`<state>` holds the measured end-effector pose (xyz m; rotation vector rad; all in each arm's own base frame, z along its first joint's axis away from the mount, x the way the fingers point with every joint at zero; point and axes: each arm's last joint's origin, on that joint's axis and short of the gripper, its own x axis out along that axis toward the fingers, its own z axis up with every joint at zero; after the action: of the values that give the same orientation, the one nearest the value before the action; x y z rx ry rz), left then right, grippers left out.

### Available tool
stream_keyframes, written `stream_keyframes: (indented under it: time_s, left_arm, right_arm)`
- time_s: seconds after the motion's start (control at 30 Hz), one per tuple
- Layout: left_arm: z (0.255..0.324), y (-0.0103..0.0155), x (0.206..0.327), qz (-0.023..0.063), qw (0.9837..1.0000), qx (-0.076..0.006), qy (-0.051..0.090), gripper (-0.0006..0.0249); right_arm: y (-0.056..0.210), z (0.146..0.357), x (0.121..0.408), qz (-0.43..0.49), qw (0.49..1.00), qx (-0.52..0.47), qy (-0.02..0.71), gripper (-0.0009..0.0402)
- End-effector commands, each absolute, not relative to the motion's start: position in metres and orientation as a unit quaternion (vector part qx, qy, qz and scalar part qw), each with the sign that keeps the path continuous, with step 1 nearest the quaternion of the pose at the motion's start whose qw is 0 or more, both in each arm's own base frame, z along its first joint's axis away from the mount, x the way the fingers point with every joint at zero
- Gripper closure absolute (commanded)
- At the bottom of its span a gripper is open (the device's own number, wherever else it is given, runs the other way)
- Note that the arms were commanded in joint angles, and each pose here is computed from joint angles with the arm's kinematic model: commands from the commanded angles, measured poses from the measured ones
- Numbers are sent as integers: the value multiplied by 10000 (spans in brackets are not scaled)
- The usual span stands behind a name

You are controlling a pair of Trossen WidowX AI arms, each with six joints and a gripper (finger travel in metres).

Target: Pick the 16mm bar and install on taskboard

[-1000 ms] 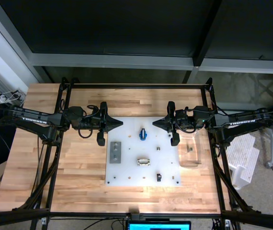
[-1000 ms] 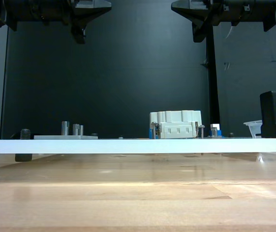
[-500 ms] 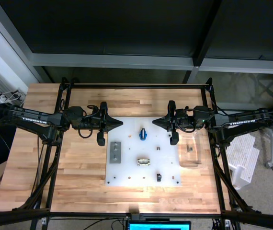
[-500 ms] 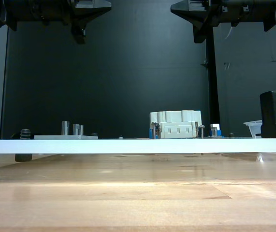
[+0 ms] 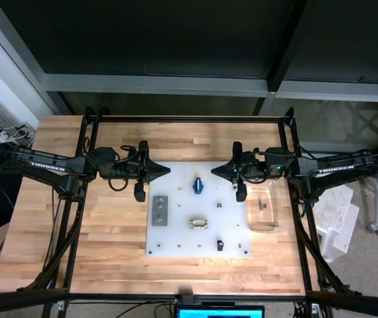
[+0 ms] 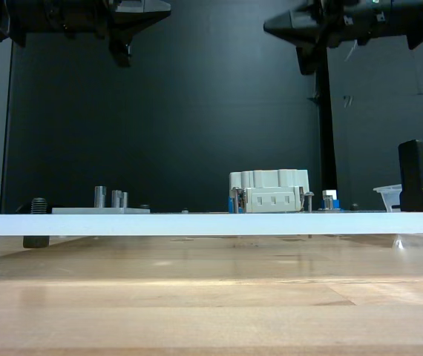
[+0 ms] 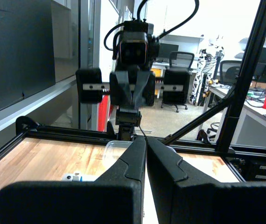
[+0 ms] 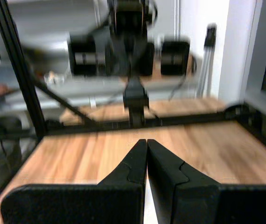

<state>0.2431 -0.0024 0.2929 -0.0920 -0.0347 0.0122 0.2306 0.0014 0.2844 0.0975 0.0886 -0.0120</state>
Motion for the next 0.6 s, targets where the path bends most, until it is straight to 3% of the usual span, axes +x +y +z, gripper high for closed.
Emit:
stream_keyframes:
  time_s: [0.03,0.27,0.6]
  left_arm:
    - [2929,-24,2431,61,9988,-458,-174,243]
    - [2929,-24,2431,61,9988,-458,-174,243]
    - [2930,-24,2431,61,9988,-458,-176,243]
  right_arm:
    - [27,2884,2265,-23,9934,482,1037,393]
    - [102,3011,2160,51,9683,506,2447,393]
    - [229,2966,1932,69,9029,657,4248,393]
